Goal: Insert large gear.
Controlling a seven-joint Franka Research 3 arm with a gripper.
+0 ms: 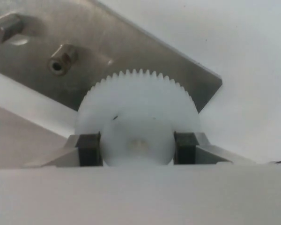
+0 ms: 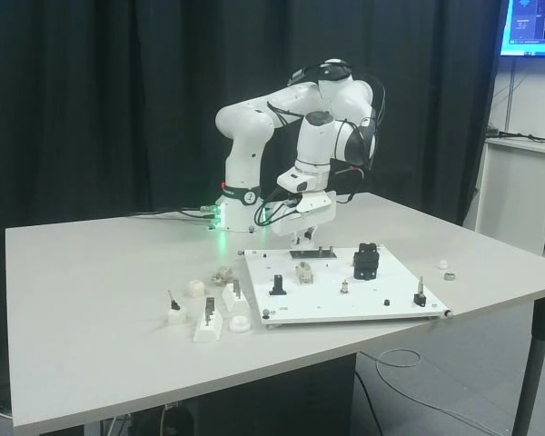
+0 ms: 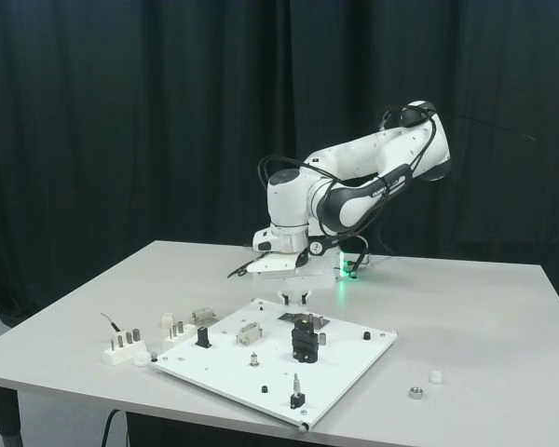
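Observation:
A large white gear is clamped by its hub between my gripper's two black pads. It hangs just above a grey metal plate that carries two short pegs. From the room views, my gripper hovers over the far edge of the white assembly board, above that metal plate. The gear shows as a small white disc under the hand.
The board holds a black block, a small connector and several upright pins. Left of it stand white holders with pegs and small parts. Two loose small pieces lie by the board's right side.

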